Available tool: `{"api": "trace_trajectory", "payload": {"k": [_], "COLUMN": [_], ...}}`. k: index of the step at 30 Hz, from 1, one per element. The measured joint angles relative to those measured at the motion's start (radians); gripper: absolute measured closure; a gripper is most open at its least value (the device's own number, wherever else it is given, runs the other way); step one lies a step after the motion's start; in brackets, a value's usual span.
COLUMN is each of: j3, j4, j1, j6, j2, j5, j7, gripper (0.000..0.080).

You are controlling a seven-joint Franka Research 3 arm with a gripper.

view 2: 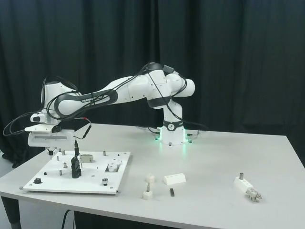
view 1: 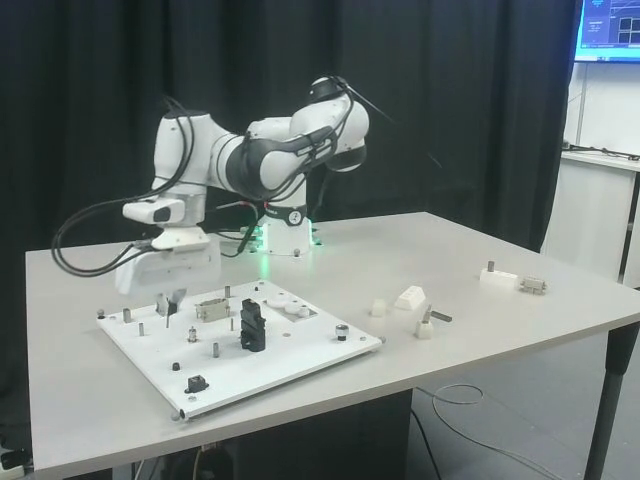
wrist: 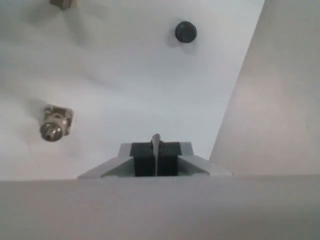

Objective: Insert round peg 1.

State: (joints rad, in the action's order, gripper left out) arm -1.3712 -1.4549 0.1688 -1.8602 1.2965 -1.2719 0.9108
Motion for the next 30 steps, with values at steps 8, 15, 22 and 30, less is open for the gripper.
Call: {"api": "trace_trajectory", "payload": {"k": [8, 15, 22, 30], "j3": [0.054, 0.089, 0.118, 0.129], "j4": [0.057, 0.101, 0.122, 0.131], "j1": [-0.072, -0.124, -0.159, -0.181], "j6": [0.001, 0.008, 0.022, 0.047], "j2": [-0.011, -0.018, -0.03, -0.035], "j5": [0.0, 0.0, 0.005, 0.023], "j7": [0.0, 0.0, 0.004, 0.026], "gripper": [0.0785, 0.0785, 0.0785, 0.0785]}}
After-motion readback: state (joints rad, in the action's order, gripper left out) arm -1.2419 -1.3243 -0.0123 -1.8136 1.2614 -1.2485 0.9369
